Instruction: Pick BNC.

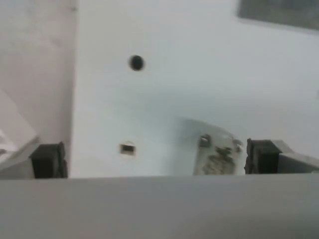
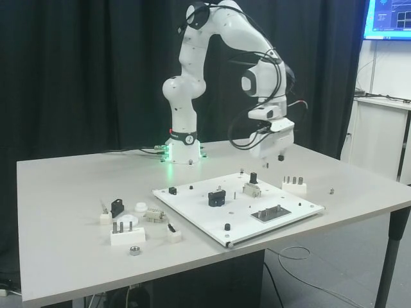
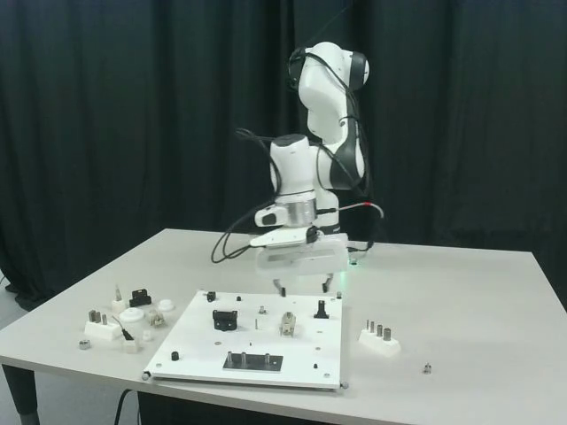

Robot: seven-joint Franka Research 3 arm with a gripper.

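Fingers (image 1: 154, 158) wide apart, empty, above white board (image 3: 257, 350). Wrist view alone shows board's black hole (image 1: 136, 62). Grey bench (image 2: 58, 192); black curtain (image 3: 133, 106) at 12 o'clock.

1. The place looks like a robotics lab: a white robot arm (image 2: 212, 70) is bolted onto a grey table (image 2: 64, 192).
2. Black curtains (image 3: 106, 106) close off the space behind.
3. A white board (image 3: 257, 350) of small fittings lies on the table.
4. A screen (image 2: 388, 19) hangs high in one corner.
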